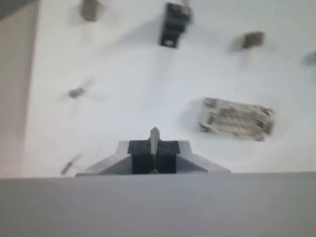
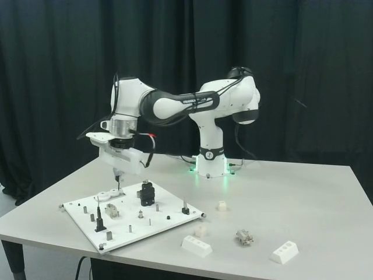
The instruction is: Insert square peg 1.
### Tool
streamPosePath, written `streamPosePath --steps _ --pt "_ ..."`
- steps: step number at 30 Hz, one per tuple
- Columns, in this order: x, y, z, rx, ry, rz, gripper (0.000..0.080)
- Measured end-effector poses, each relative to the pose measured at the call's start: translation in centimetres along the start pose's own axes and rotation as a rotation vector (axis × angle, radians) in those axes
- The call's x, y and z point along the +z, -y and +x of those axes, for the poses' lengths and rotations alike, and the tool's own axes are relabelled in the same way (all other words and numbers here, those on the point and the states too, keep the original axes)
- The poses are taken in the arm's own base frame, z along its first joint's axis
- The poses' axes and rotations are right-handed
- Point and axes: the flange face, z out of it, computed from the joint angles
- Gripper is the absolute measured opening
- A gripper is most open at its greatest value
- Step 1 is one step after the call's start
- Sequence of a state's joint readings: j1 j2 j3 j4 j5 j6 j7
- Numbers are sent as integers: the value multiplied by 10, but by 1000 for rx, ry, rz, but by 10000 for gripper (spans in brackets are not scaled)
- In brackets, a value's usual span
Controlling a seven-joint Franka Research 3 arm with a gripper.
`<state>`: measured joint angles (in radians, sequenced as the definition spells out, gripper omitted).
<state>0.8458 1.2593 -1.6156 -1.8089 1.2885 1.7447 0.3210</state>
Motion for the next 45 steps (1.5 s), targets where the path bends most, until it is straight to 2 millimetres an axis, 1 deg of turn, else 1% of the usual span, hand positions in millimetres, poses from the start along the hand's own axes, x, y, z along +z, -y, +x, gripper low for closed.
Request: streamPosePath --steps 7,11,20,27,35,45 --pt "3 -32 18 81 28 -15 22" --pt "7 -49 25 124 51 -18 22" --pt "24 -77 29 250 94 -24 22" --pt "41 -88 25 340 111 -50 22" --pt "56 -95 23 423 105 -73 22" --pt "62 -99 22 534 93 -85 22"
